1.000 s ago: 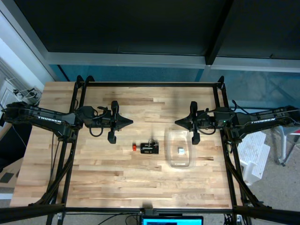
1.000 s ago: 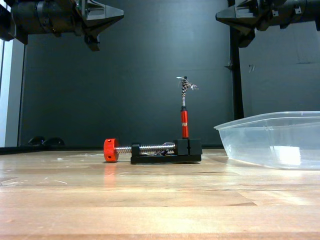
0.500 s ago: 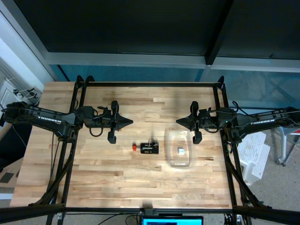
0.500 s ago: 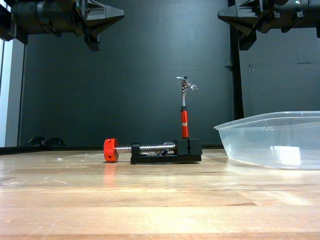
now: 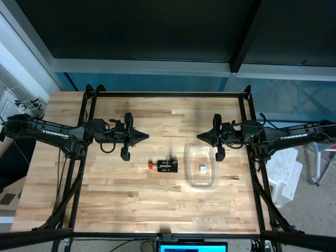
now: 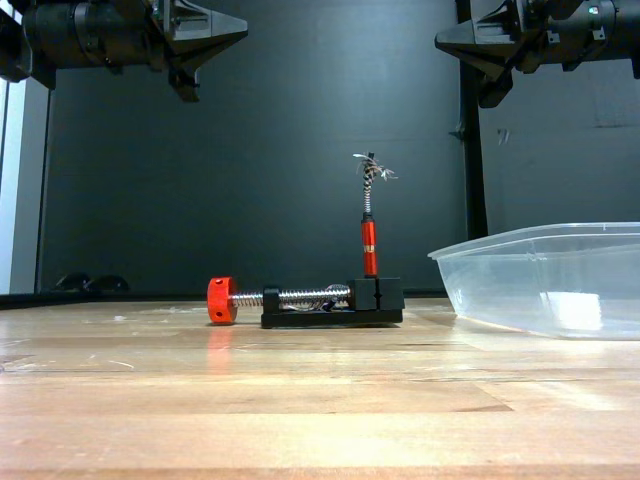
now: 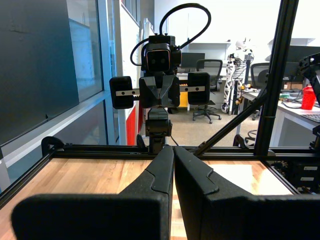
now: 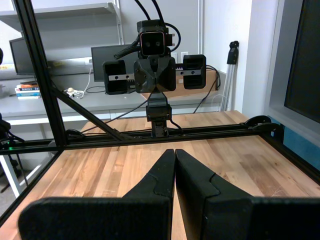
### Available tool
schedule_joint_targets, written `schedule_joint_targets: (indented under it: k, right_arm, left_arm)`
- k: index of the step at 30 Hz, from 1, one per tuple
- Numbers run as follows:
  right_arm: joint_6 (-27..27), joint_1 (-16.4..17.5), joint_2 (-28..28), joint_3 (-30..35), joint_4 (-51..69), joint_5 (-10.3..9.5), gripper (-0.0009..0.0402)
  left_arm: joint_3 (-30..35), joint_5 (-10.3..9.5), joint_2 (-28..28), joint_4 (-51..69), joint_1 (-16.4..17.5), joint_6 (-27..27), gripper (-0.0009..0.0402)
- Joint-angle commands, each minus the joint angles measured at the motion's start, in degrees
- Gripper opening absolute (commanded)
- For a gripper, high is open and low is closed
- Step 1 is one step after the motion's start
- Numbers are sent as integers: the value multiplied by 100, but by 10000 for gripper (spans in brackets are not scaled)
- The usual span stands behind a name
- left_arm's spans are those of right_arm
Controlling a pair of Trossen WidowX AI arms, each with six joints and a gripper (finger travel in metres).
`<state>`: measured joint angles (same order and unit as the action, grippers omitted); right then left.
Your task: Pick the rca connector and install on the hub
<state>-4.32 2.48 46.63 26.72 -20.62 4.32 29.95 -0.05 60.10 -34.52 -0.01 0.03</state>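
Flanking hub (image 5: 168, 167): left (image 5: 146, 137), right end effectors (image 5: 199, 137)

Right hand (image 6: 440, 41) a touch farther outward, slightly lower.

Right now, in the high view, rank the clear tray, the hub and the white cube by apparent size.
1. clear tray
2. hub
3. white cube, lying inside the tray

The left gripper and right gripper, both shut, hang high above the table, holding nothing.
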Motion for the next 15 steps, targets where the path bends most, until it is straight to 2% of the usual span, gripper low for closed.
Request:
schedule_joint_targets:
  k: [1, 15]
  right_arm:
    - [24, 2, 2, 13, -114, 13, 0]
    - [24, 2, 2, 9, -101, 13, 0]
  left_arm:
    - [0, 0, 0, -2, 0, -2, 0]
    - [0, 0, 0, -2, 0, -2, 0]
